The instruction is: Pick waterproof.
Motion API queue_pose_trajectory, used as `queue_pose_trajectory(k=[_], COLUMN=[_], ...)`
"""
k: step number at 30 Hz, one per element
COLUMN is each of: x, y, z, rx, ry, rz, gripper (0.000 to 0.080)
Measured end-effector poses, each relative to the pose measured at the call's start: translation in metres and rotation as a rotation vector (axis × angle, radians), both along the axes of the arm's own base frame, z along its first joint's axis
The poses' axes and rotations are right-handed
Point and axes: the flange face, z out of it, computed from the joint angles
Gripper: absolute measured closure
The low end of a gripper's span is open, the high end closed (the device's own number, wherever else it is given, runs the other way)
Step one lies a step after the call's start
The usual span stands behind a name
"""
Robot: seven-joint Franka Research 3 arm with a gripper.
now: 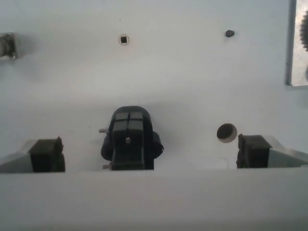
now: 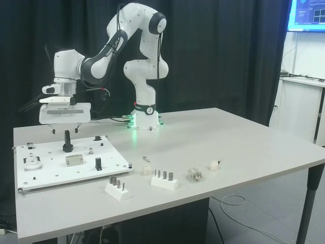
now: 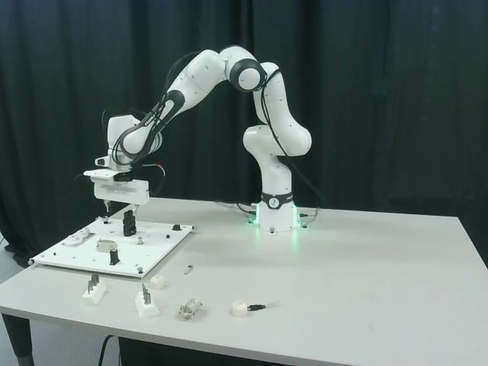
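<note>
The gripper (image 2: 65, 130) hangs above the white board (image 2: 109, 161) at the left of the first room view, directly over the black waterproof connector (image 2: 67, 141), which stands upright on the board's rear half. The jaws stand wide open, one to each side of the connector and clear of it; nothing is held. In the wrist view the connector (image 1: 130, 139) sits at centre frame between the two black finger pads (image 1: 47, 155), with open board surface on both sides.

A second black upright part (image 2: 98, 163) stands nearer the board's front edge, and a small metal block (image 2: 74, 160) lies beside it. Off the board, on the grey table (image 2: 244, 137), two white holders with pins (image 2: 164, 179) rest at lower centre. The arm's base shows a green light (image 2: 133, 122).
</note>
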Motion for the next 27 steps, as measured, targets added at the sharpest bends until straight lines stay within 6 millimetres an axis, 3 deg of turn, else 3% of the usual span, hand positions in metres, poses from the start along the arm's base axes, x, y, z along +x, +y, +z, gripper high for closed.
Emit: queue_pose_trajectory(k=[27], x=[0.004], y=[0.003], z=[0.014], rx=[0.019], ry=[0.014], rz=[-0.009], gripper=[0.0003])
